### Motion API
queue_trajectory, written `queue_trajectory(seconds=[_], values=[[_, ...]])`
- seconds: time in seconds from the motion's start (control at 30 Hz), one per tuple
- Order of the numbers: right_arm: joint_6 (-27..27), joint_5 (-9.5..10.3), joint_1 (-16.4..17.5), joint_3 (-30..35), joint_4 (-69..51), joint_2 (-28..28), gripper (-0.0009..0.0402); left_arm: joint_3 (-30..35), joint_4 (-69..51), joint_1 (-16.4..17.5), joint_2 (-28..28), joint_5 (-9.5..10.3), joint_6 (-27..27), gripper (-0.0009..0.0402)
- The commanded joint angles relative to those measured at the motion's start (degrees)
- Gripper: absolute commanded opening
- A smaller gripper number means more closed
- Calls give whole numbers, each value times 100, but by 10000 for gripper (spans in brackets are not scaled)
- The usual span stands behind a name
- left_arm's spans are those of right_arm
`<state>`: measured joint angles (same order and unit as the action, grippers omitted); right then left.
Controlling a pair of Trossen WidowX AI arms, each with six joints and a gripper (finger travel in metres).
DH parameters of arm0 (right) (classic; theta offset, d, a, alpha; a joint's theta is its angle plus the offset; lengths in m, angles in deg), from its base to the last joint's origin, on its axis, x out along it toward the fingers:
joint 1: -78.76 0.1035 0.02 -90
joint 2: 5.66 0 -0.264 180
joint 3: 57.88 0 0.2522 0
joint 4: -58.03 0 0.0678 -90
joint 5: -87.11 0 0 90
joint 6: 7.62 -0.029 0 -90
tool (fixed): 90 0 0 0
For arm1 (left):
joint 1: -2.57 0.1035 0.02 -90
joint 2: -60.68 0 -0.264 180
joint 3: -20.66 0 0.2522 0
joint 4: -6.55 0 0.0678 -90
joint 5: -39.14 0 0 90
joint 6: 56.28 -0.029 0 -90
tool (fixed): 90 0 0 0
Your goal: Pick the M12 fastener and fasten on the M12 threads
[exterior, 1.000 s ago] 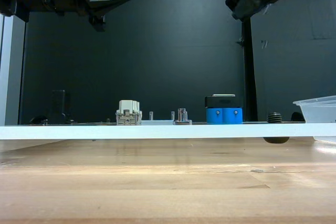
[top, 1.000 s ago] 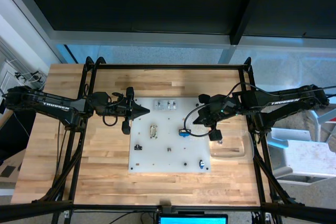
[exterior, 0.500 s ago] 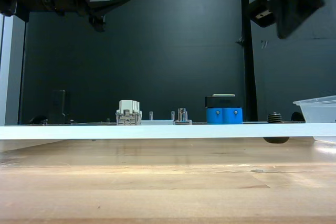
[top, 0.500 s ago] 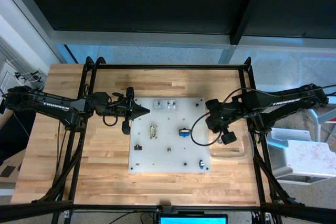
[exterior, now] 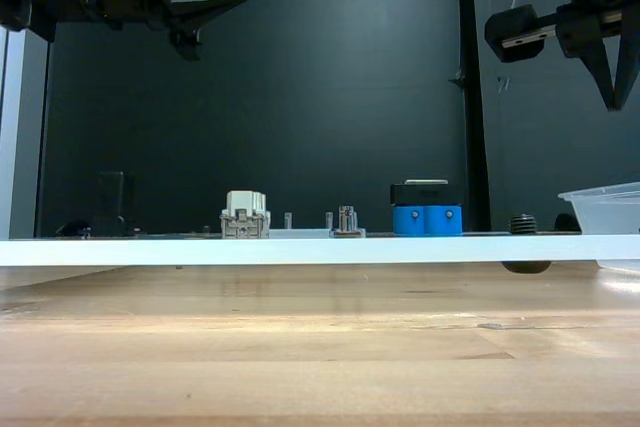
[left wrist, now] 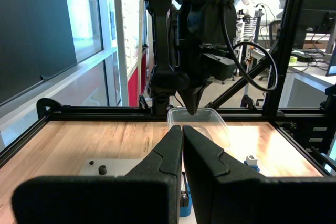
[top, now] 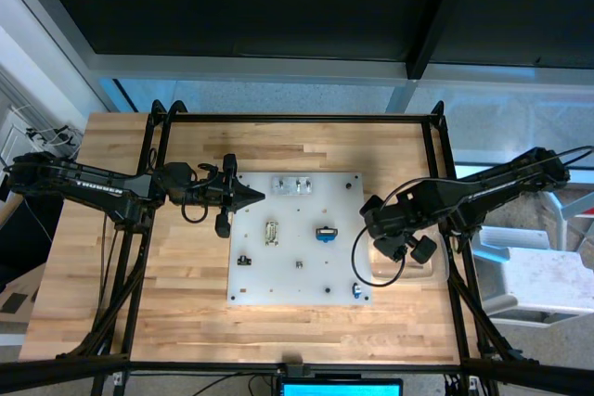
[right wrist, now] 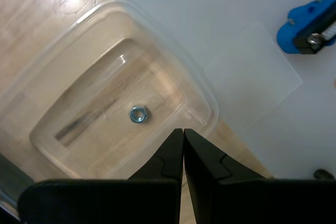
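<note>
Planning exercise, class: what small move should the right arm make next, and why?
Probably open the shut right gripper and centre it over the nut lying in the clear tray below. Left gripper hovers shut over the board's left edge.

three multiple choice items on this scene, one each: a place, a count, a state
1. Where is the nut? A on its stud B in the clear tray C in a gripper
2. Nuts in the tray? A one B two C three
3. The right gripper, above the tray, is: A open B shut, empty C shut on the nut
B: the right wrist view shows it on the tray floor, stud bare. A: one nut only. B: fingers meet, nothing between. Left gripper, shut, hangs over the board's far left corner.
</note>
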<state>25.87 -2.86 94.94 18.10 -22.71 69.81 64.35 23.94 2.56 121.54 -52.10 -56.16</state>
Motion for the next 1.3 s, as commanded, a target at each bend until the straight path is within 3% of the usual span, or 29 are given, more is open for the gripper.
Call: queue_trajectory(seconds=[0.03, 0.37, 0.67, 1.03, 1.3], values=[[221, 0, 24, -35, -15, 127, 0, 2, 2, 0, 0, -2, -2, 0], [509, 2, 302, -343, 105, 385, 14, 2, 2, 0, 0, -2, -2, 0], [1095, -2, 437, -787, 243, 380, 80, 2, 2, 0, 0, -2, -2, 0], [1091, -2, 444, -1147, 739, 380, 154, 2, 2, 0, 0, -2, -2, 0], [1091, -2, 444, -1292, 920, 581, 165, 2, 2, 2, 0, -2, -2, 0]])
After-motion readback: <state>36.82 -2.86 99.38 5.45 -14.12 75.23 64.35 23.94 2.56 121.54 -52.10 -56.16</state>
